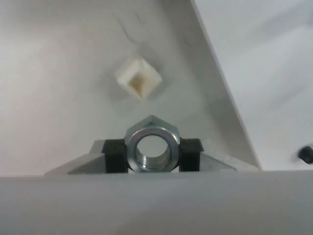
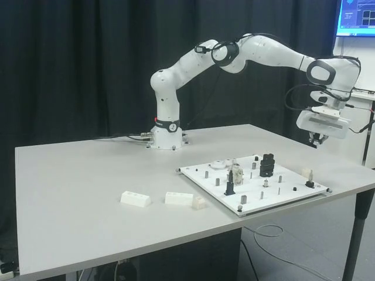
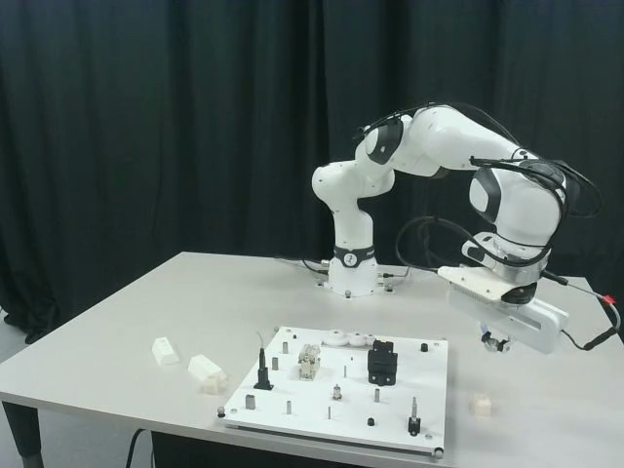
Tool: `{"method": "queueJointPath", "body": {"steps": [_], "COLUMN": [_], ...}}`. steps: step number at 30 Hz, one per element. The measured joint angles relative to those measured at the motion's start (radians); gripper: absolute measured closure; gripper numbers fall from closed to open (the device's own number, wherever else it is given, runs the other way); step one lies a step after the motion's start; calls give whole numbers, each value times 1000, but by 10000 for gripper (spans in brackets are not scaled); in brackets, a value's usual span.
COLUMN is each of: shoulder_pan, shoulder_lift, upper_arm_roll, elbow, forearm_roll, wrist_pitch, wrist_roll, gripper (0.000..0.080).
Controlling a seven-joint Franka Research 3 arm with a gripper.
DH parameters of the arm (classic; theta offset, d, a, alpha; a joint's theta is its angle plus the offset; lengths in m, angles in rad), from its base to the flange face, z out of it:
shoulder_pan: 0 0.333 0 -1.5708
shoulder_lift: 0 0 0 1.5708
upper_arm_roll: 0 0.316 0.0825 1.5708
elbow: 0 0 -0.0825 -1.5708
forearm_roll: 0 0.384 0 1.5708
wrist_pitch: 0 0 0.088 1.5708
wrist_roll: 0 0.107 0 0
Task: Insert bolt 4.
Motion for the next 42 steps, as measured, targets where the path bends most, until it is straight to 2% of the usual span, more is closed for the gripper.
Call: {"method": "queueJointPath", "body": {"steps": [9,16,21,30,42], "shoulder_pan": [30,57,76,107,126], "shoulder_lift": [-47,-115,-172,-290,-463], "upper_arm_roll": [0,1,2,3,7], "elbow": [-65,-182,-282,-498,-812], "forearm_roll": [-38,-72,-93,-120,-155], "wrist_pitch": [-65,-71,-49,55,299], "wrist_roll": [-89,-129,-152,-233,-451], "gripper": [578,578,578,578,578]}}
